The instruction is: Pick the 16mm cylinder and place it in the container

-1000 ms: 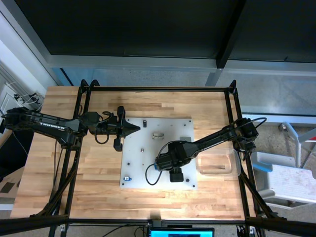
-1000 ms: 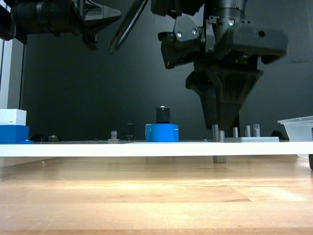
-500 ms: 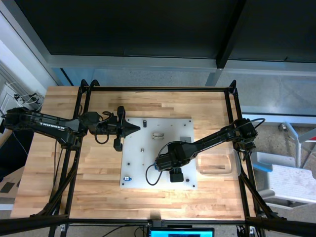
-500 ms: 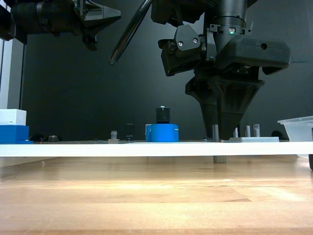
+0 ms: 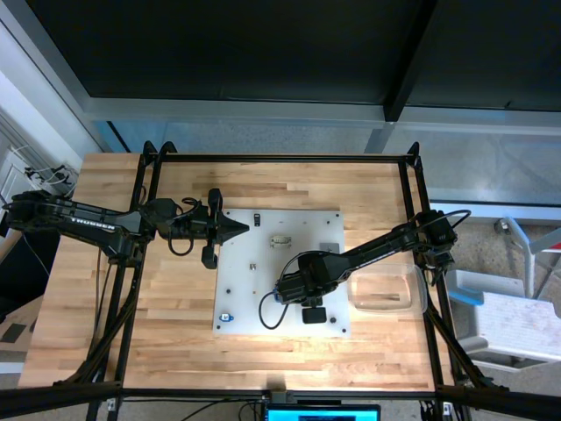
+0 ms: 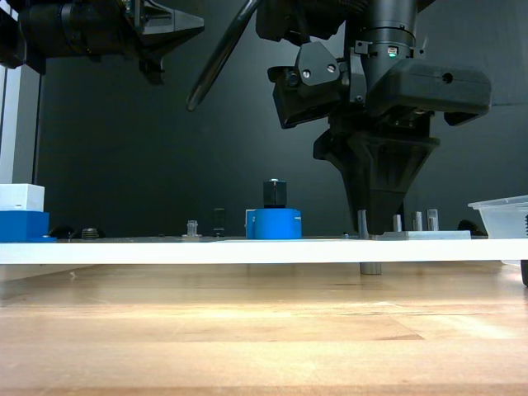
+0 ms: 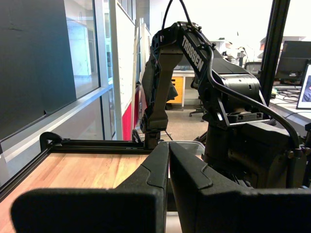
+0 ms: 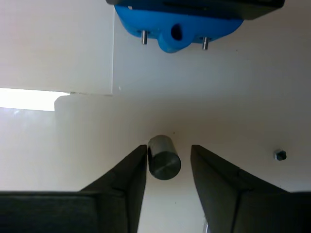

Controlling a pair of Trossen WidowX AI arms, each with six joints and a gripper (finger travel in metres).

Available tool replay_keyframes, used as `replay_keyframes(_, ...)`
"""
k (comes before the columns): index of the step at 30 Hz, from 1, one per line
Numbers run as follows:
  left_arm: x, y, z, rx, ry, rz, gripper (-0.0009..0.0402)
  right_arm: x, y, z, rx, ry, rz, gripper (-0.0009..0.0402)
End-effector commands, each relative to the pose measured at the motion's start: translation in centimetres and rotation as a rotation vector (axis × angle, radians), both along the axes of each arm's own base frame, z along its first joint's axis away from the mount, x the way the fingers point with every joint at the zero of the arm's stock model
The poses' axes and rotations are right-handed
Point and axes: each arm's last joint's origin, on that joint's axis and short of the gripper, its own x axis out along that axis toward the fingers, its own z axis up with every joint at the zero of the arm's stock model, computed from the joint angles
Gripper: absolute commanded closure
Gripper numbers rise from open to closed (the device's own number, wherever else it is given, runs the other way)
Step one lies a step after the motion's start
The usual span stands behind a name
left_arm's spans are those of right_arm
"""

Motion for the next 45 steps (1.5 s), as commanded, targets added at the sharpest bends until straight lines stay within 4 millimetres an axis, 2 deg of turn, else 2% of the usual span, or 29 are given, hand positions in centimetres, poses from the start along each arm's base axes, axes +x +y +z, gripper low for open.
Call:
replay_keyframes(1,0.0,0.0,0.0,0.0,-0.001,0.0,0.0393,0.0,0.0,0.1,0.0,0.0,0.0,0.0309)
replay_keyframes(11,0.0,0.0,0.0,0.0,-0.001,0.0,0.0393,-0.1,-0.1,0.3,0.0,-0.001,0.0,0.0367)
replay_keyframes(19,0.0,0.0,0.0,0.0,0.0,0.0,0.0393,-0.3,-0.1,0.8,0.003,-0.013,0.002,0.0382)
replay_keyframes(36,0.0,0.0,0.0,0.0,0.0,0.0,0.0393,-2.6,-1.0,5.7,0.026,-0.083,-0.006,0.0381)
replay_keyframes(45,0.0,0.0,0.0,0.0,-0.001,0.0,0.0393,-4.9,-1.7,8.3,0.053,-0.14,-0.054,0.0381)
